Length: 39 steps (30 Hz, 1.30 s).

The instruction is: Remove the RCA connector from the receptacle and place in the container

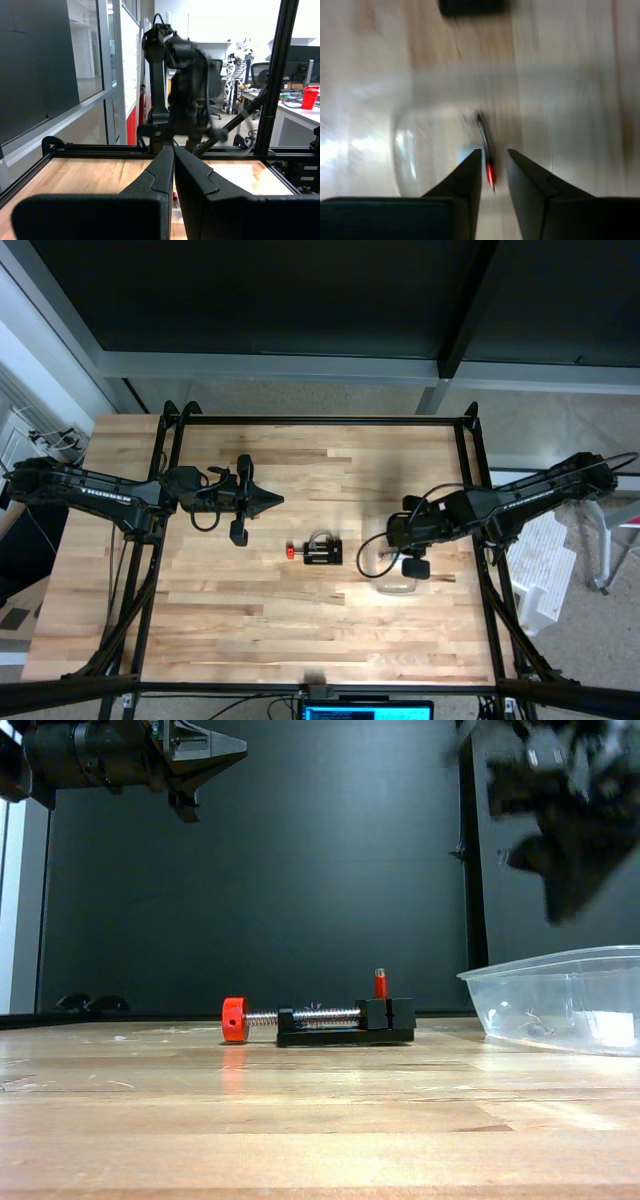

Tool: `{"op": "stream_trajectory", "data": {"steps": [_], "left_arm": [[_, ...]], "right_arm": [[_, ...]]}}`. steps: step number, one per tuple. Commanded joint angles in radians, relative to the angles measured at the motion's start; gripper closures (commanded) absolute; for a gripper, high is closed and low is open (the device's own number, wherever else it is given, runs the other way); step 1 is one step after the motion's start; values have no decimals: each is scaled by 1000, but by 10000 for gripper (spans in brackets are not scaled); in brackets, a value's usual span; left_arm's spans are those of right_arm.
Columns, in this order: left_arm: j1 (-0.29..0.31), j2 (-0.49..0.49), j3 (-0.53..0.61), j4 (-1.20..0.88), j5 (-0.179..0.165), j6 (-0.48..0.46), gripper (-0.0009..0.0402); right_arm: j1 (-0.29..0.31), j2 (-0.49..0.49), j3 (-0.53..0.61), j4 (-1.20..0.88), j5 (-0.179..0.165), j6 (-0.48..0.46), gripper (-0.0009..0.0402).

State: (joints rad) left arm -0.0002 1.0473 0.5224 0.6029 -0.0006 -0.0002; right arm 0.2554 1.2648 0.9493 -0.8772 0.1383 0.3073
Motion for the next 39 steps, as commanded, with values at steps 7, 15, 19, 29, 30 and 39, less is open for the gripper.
{"op": "stream_trajectory", "data": {"steps": [7, 15, 19, 29, 30, 39], "left_arm": [[0, 0, 0, 0, 0, 0, 393], [0, 0, 0, 0, 0, 0, 393], [0, 0, 0, 0, 0, 0, 393], [0, 0, 0, 0, 0, 0, 393], [0, 0, 0, 0, 0, 0, 393], [0, 0, 0, 0, 0, 0, 393]], "right_arm": [[-122, -19, 166, 85, -12, -169, 392], [-205, -104, 72, 456, -21, -258, 393], [-253, -141, -8, 680, -102, -264, 393], [-280, -152, -135, 1066, -166, -293, 393], [-280, -152, -141, 1086, -166, -298, 393], [-274, -145, -240, 1305, -165, -304, 393]]}}
